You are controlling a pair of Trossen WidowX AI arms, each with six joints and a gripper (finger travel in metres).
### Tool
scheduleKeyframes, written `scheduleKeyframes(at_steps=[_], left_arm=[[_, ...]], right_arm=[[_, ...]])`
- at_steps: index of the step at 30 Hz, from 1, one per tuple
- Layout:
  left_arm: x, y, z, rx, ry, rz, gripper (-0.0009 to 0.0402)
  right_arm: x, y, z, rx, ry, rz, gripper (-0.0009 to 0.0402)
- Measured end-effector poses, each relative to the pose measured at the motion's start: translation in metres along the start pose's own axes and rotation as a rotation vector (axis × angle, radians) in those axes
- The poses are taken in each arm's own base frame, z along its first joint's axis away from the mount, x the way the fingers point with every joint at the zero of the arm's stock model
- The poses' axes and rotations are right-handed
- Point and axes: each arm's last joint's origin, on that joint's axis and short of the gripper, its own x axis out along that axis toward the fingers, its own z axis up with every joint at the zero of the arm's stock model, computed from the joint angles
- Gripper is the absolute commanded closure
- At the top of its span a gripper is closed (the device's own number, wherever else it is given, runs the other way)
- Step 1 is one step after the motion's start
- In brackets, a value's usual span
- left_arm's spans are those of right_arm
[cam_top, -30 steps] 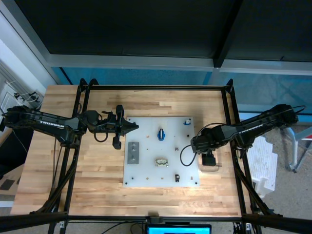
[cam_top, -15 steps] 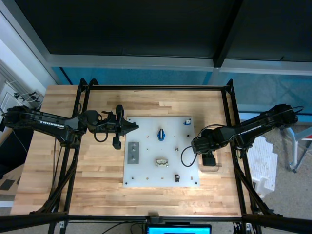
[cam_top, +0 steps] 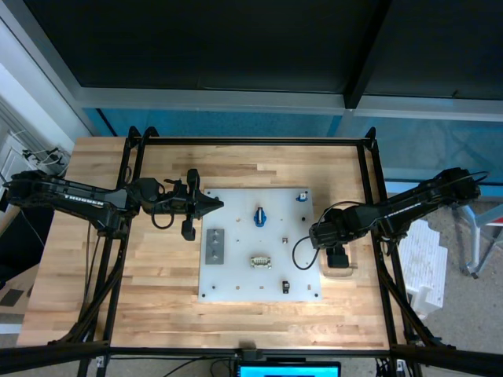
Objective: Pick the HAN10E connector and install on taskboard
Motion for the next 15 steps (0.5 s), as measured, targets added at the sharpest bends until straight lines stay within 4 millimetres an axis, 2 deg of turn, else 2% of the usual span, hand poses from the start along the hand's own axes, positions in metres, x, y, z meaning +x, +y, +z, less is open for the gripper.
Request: scheduleKeyframes(at_steps=[9,15], left_arm=[[0.0001,0.0000,-0.0001,0.000,0.000,0.000,0.0392],[0.0000,0.0000,0.0000,0.000,0.000,0.000,0.0392]], right_arm=[[0.0000,0.0006,-0.0002,-0.001,0.005,0.018,0.0310],[-0.0038,0.0010,0.0016,-0.001,0.008,0.024,0.0352]])
